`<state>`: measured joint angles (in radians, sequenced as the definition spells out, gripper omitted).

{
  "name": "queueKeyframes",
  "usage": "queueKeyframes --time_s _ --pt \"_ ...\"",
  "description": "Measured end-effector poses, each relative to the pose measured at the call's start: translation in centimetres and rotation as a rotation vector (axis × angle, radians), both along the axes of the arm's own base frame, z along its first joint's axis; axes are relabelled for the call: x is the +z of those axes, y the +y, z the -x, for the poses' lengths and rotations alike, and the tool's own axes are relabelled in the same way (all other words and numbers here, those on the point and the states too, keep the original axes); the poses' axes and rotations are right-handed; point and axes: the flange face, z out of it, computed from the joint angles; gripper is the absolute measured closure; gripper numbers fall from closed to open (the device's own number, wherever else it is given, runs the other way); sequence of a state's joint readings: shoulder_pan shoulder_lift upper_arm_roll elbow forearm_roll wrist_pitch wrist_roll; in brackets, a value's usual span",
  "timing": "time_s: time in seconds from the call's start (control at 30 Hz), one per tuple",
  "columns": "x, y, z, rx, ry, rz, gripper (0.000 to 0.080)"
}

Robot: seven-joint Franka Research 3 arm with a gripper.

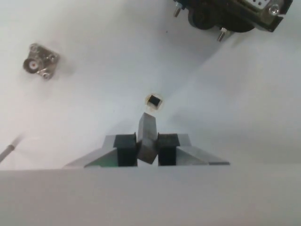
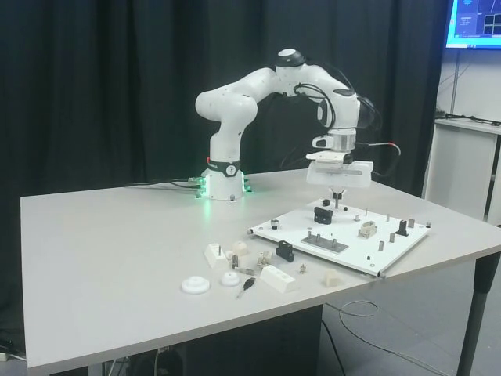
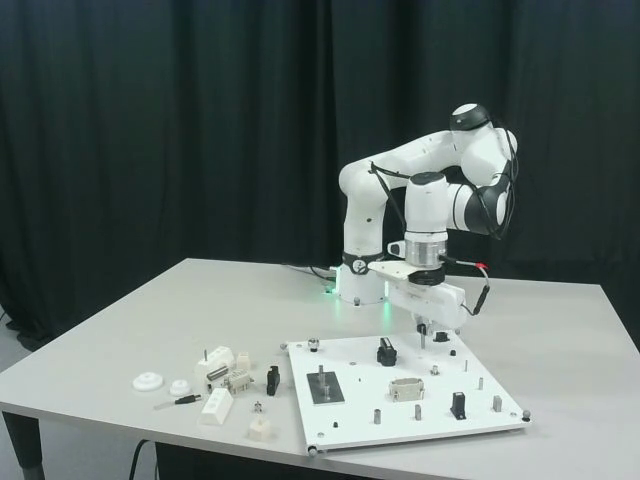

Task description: Place square peg 2.

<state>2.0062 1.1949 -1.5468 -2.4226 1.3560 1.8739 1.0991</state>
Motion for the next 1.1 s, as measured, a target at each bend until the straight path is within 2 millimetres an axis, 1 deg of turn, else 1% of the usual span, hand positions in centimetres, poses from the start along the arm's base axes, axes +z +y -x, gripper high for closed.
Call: queueKeyframes --time_s 0.23,1.1 --pt "0.35 0.04 0.04 0.005 0.000 0.005 0.0712" --pt "0.40 0.12 0.02 0.008 0.000 0.008 0.0712"
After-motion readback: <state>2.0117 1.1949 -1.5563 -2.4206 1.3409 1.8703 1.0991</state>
